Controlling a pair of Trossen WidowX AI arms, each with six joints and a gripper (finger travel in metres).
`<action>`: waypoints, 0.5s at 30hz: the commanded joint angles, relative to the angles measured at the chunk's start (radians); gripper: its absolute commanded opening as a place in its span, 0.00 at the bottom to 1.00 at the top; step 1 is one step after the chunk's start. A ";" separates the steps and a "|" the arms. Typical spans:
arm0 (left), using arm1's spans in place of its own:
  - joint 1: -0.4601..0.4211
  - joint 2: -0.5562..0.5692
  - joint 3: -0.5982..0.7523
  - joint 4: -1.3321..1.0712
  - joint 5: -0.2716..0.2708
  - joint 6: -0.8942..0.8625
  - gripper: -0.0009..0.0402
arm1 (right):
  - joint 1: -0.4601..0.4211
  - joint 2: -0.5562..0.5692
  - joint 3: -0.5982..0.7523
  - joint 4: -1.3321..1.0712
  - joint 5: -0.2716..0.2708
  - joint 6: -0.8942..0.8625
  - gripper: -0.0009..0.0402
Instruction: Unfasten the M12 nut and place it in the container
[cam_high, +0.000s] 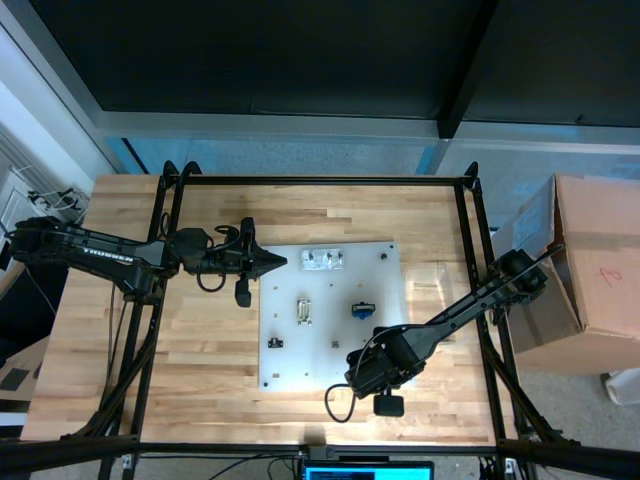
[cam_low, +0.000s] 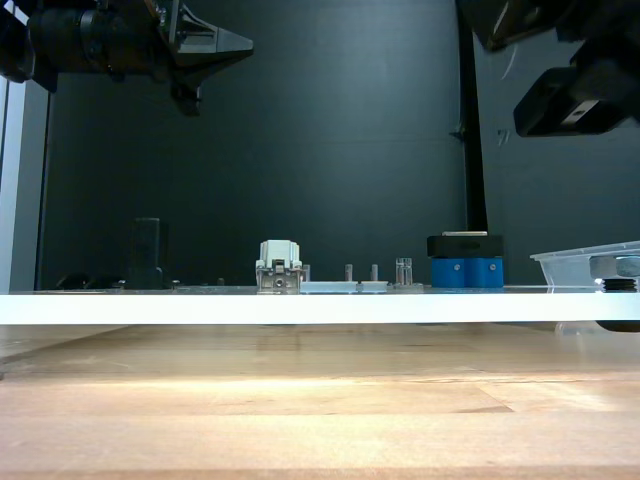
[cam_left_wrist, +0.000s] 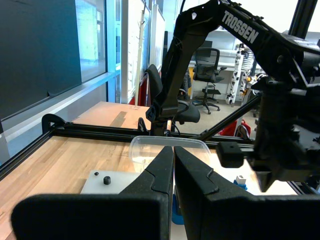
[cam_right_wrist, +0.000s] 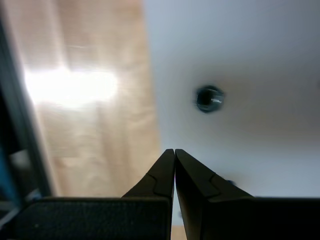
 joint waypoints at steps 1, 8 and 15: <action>0.000 0.000 0.000 -0.001 0.000 0.000 0.02 | 0.000 0.010 -0.007 0.031 -0.005 -0.003 0.02; 0.000 0.000 0.000 -0.001 0.000 0.000 0.02 | 0.001 0.052 -0.025 0.069 0.004 -0.023 0.02; 0.000 0.000 0.000 0.000 0.000 0.000 0.02 | -0.002 0.053 -0.039 0.085 0.019 -0.040 0.02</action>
